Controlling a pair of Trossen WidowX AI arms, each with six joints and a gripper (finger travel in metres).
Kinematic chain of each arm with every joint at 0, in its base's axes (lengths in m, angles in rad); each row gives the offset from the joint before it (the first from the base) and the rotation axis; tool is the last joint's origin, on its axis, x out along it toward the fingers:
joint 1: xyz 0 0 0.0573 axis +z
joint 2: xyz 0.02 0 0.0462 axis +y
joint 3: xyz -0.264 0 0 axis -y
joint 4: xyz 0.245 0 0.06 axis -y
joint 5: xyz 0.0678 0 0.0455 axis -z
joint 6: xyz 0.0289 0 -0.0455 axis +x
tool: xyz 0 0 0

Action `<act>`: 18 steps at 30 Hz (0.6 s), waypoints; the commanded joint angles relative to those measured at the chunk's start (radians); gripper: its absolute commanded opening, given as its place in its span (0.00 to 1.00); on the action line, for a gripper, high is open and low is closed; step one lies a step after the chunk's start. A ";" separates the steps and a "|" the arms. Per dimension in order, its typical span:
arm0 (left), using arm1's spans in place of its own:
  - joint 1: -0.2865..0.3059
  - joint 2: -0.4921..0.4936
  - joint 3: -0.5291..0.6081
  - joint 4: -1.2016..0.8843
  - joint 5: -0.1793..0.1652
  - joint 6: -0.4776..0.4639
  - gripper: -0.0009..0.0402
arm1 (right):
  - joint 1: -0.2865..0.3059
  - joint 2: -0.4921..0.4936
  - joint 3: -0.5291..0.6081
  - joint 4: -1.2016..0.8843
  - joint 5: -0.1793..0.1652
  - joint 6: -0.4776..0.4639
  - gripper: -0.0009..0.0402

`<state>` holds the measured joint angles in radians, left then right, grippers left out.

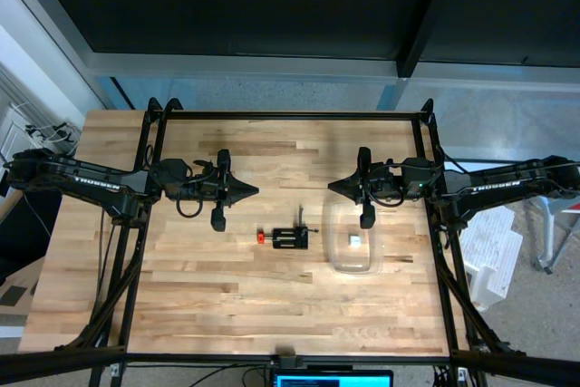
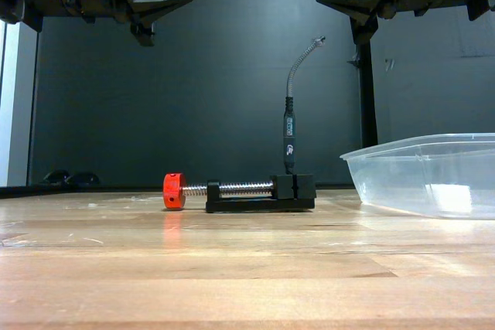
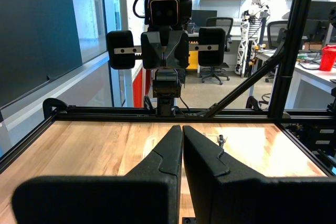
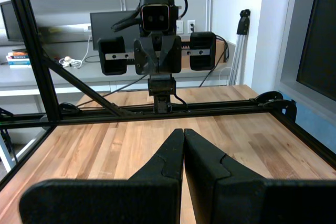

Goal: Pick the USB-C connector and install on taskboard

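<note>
Two arms parked, nothing in hand. Left end effector (image 1: 254, 190) hangs high above the bench (image 1: 227, 301), beyond the taskboard (image 1: 290, 239) and off toward its knob (image 2: 174, 191) end. Fingers pressed tight together, empty. Right end effector (image 1: 332, 188) mirrors it beyond the taskboard's other end, same height, also clenched on nothing. Tips point at each other w/ the taskboard below the gap, on the near side.

Taskboard lies flat, mid-bench, knob end toward the left arm. Connector (image 2: 288, 138), as best I can tell, is the slim dark plug standing upright in the taskboard's block end, opposite the knob. A springy metal lead (image 2: 302, 56) curves up from it. Can't tell how firmly it's seated. No loose plug made out elsewhere near the taskboard.

Tray (image 2: 387, 183) sits just beside the taskboard's block end, not touching. White cube (image 1: 355, 240) inside it, not the part wanted.

Step, my read: neither arm is engaged. Either the approach isn't begun or the plug is already home; the upright plug leans me toward the latter, not certain.

Next move, if a pick is due: right arm is nearer the plug. It needs to release its fingers, drop to straddle the dark body below the lead, then close gently. Thin part, small target; the springy lead may flex and tip the plug if brushed.
</note>
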<state>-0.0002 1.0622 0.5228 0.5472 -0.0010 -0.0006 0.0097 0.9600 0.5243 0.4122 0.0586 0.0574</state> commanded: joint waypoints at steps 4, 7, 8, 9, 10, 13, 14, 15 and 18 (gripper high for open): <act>0.000 0.000 0.000 0.000 0.000 0.000 0.02 | 0.000 0.001 0.001 0.000 0.000 0.008 0.02; 0.000 0.000 0.000 0.000 0.000 0.000 0.02 | 0.000 0.001 0.000 -0.002 -0.002 0.008 0.02; 0.000 0.000 0.000 0.000 0.000 0.000 0.02 | 0.000 0.001 0.000 -0.002 -0.003 0.008 0.02; 0.000 0.000 0.000 0.000 0.000 0.000 0.02 | 0.000 0.001 0.000 -0.002 -0.003 0.008 0.02; 0.000 0.000 0.000 0.000 0.000 0.000 0.02 | 0.000 0.001 0.000 -0.001 -0.003 0.008 0.02; 0.000 0.000 0.000 0.000 0.000 0.000 0.02 | 0.000 0.001 0.000 0.000 -0.008 0.009 0.02; 0.000 0.000 0.000 0.000 0.000 0.000 0.02 | 0.000 0.001 0.000 0.001 -0.011 0.009 0.02; 0.000 0.000 0.000 0.000 0.000 0.000 0.02 | 0.000 0.001 0.000 0.003 -0.011 0.009 0.02; 0.000 0.000 0.000 0.000 0.000 0.000 0.02 | 0.000 0.001 0.000 0.006 -0.011 0.010 0.02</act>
<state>-0.0002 1.0622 0.5224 0.5476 -0.0006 -0.0010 0.0093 0.9604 0.5240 0.4145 0.0463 0.0658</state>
